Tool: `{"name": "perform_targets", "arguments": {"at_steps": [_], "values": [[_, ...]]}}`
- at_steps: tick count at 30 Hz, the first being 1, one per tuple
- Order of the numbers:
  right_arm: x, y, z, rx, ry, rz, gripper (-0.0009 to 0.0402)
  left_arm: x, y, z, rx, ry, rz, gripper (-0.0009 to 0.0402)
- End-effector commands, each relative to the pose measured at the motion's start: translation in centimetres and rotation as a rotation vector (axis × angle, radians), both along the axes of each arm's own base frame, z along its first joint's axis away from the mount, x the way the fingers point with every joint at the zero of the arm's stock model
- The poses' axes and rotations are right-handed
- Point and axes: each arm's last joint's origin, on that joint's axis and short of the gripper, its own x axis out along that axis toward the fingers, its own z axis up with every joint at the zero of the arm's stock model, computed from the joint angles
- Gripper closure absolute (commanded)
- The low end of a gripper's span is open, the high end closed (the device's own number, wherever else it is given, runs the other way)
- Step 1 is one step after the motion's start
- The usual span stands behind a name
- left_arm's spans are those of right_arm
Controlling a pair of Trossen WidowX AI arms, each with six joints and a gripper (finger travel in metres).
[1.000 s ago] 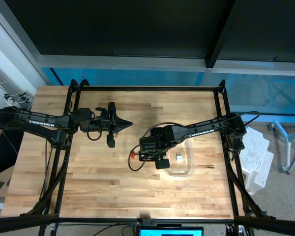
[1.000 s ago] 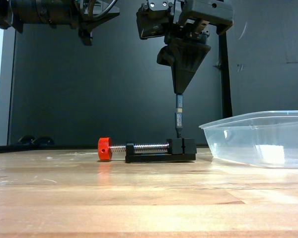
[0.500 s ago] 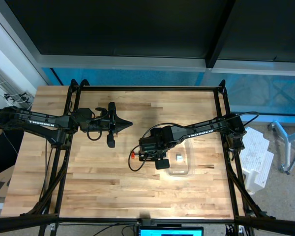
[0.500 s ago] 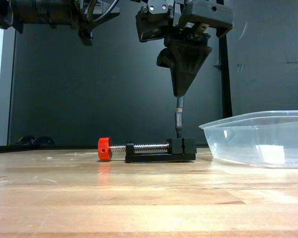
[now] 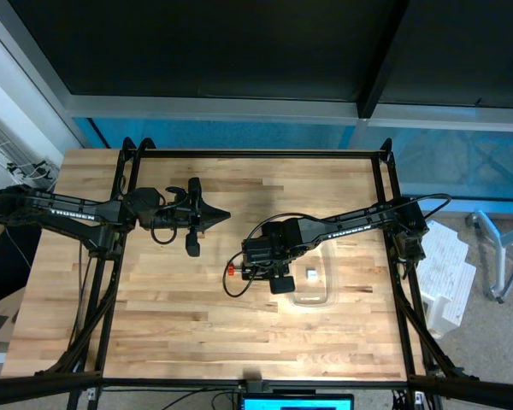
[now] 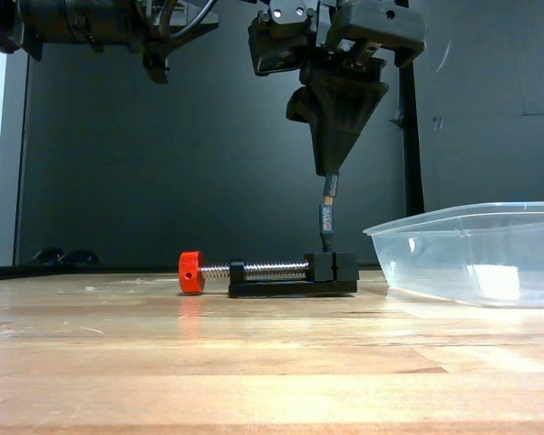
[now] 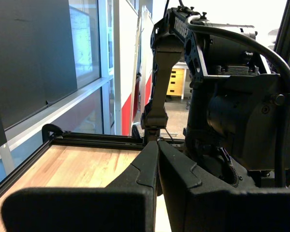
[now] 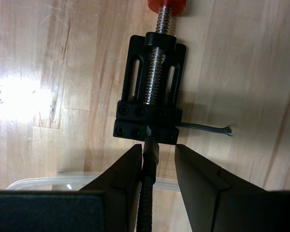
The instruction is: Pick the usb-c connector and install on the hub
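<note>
— Where is the plug [image 6: 326, 217] to be found?

— It is seen standing almost upright on the hub [image 6: 295, 275], its lower end met by the top of the black block. The hub is laid flat on the wooden table [image 6: 254, 362], with its orange-red knob [image 6: 190, 272] turned away from the clear tub [image 6: 471, 263]. A frayed dark cord [image 8: 205, 127] is seen sticking out of the block's side.

— And how is the right claw [image 6: 330, 170] held?

— It is pointed straight down over the hub, just at the plug's upper end. Its fingers [image 8: 130, 166] are parted by a narrow gap, wider than the plug. The plug and its braided cable [image 8: 146, 193] are set between them, close to one finger and apart from the other, so nothing is clamped.

— The left claw [image 7: 158, 145]?

— It is held high over the far left of the table, well apart from the hub, with its fingers pressed together on nothing.

— Can any writing be read?

— White lettering is seen along both arms, but it cannot be made out with certainty. A small white block [image 5: 311, 274] is seen inside the tub.
</note>
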Motion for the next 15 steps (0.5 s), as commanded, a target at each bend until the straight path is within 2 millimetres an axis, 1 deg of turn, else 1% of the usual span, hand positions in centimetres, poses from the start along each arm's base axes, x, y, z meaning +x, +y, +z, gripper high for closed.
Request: {"name": "perform_targets", "arguments": {"at_steps": [1,13,15], "values": [[0.0,0.0,0.1,0.0,-0.004,0.0,0.0308,0.01,0.01,0.0,0.0,0.0,0.0,0.0393],[0.01,-0.03,0.1,0.0,-0.004,-0.001,0.0311,0.01,0.01,0.0,0.0,0.0,0.0,0.0393],[-0.04,0.0,0.08,0.016,0.004,0.003,0.0319,0.01,0.0,0.0,0.0,0.0,0.0,0.0393]]}}
